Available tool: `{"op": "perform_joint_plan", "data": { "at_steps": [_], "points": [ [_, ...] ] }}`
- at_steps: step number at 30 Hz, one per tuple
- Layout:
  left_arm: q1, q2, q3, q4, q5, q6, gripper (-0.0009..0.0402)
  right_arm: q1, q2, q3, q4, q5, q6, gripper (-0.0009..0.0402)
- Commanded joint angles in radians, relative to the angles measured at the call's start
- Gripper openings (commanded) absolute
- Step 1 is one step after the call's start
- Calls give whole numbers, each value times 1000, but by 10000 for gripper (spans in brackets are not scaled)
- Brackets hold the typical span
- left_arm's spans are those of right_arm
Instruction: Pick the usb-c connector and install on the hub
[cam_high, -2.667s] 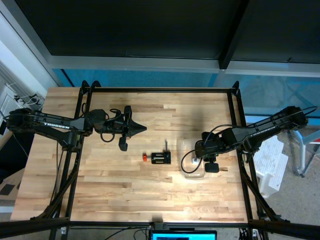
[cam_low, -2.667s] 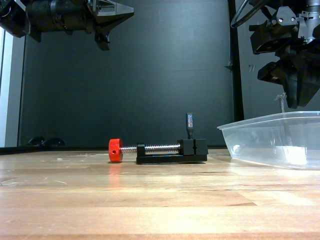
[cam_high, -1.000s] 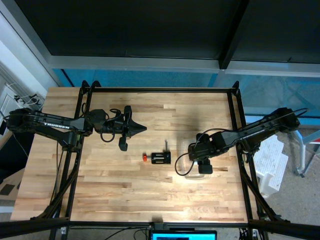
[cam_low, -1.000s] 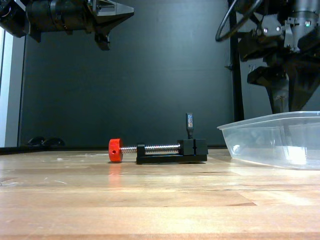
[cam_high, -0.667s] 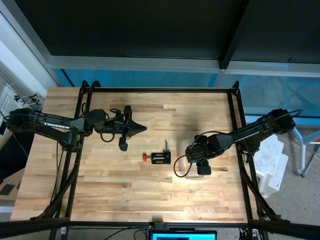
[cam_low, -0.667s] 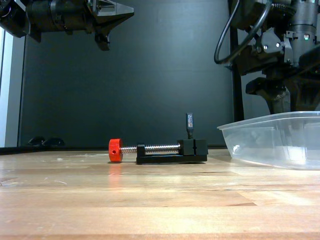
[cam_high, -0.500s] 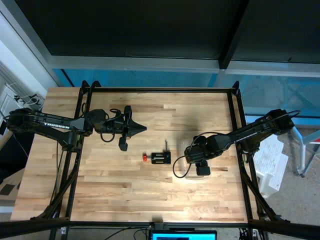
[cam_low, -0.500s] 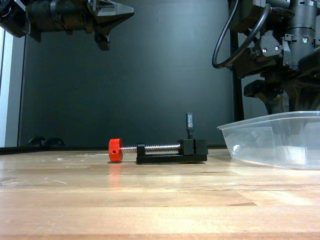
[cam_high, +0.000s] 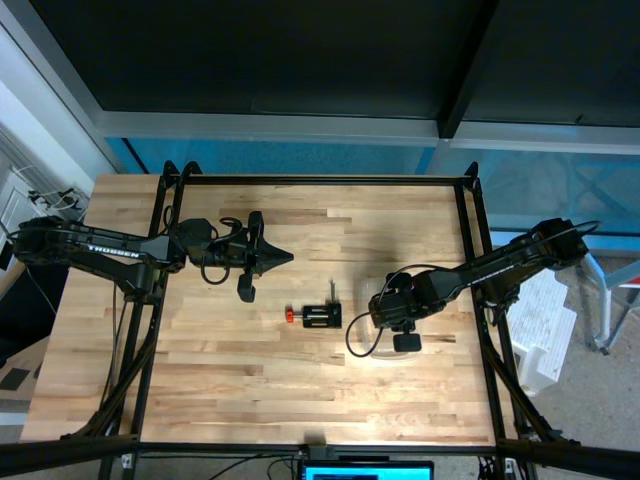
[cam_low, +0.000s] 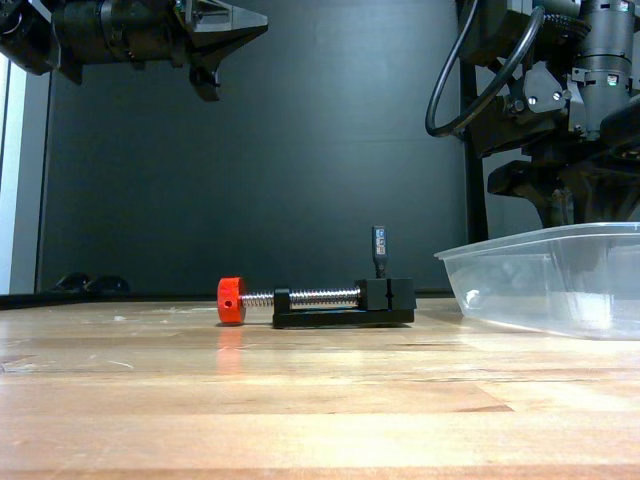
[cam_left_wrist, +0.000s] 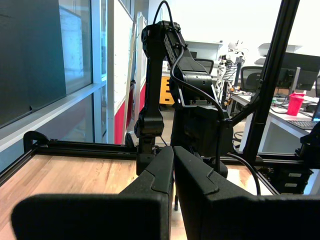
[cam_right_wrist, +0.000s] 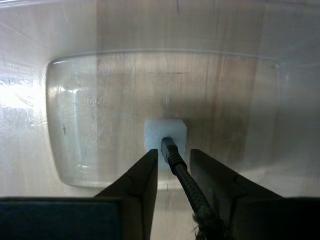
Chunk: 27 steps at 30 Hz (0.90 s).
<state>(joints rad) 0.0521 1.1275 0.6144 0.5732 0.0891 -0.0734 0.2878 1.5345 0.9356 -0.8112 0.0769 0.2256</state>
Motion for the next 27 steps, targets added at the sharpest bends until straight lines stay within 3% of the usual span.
{"op": "perform_joint_plan", "data": {
  "at_steps": [1,12,27],
  "points": [
    [0,0,0,0,0,0,0,0,-1,0,-1,1,1,55],
    [0,0,0,0,0,0,0,0,-1,0,0,1,2,0],
    [0,0,0,0,0,0,0,-2,-50,94,-122,2,1,0]
  ]
}}
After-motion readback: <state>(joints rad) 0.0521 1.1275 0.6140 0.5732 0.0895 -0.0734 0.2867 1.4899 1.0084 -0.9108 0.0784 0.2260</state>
